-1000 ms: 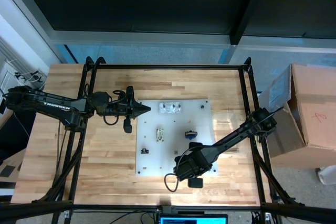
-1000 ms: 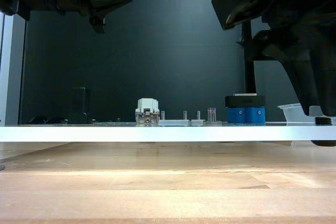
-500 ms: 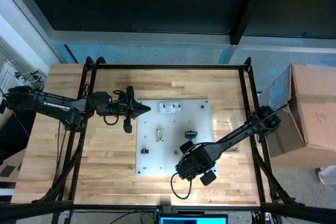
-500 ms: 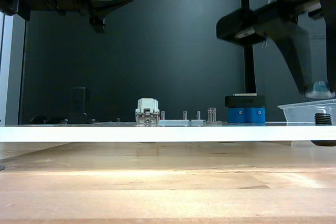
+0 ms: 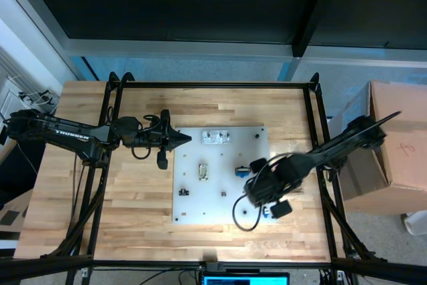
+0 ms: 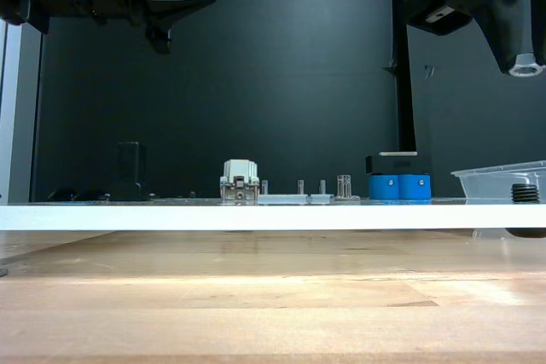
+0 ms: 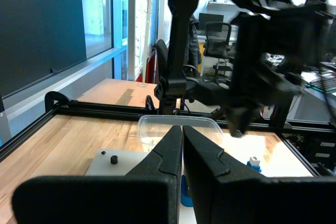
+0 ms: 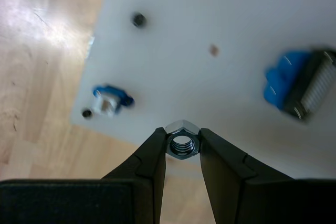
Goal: Unfasten the M12 nut and place it in the container
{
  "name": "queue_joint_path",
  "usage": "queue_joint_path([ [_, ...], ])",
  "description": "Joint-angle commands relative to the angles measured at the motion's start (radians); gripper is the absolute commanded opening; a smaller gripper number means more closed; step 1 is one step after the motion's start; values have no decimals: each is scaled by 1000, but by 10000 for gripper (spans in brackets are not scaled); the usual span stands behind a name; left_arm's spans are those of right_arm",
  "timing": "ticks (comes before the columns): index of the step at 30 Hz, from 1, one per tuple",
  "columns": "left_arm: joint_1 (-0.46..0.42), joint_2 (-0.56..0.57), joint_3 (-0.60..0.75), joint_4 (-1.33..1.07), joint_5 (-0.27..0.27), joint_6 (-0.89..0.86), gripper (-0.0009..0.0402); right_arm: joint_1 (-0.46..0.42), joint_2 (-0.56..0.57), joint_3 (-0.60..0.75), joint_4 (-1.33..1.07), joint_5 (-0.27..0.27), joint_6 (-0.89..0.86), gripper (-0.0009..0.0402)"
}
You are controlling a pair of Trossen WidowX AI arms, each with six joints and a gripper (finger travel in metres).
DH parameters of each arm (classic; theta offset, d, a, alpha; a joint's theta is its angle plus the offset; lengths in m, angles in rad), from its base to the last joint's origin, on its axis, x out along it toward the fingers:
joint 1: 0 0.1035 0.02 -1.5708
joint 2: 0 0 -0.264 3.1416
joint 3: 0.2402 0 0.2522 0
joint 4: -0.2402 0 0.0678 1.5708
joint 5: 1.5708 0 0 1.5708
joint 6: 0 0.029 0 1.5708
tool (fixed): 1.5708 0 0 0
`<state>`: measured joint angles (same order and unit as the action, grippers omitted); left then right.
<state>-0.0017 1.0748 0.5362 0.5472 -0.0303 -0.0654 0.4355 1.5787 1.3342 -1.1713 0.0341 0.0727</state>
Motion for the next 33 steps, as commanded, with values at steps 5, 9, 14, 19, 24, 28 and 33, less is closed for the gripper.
queue_joint_path([
  [5,0,0,0,0,0,0,0,-127,-223,-167,-14,0,8,2],
  [9,0,0,0,0,0,0,0,-174,-319,-266,-21,0,8,2],
  [14,0,0,0,0,0,0,0,-185,-396,-388,-20,1,28,2],
  [19,0,0,0,0,0,0,0,-184,-366,-496,60,0,115,4],
  [24,0,0,0,0,0,0,0,-185,-332,-607,195,0,132,35],
  [28,0,0,0,0,0,0,0,-185,-315,-634,219,0,137,91],
  [33,0,0,0,0,0,0,0,-186,-315,-629,217,-1,138,174],
])
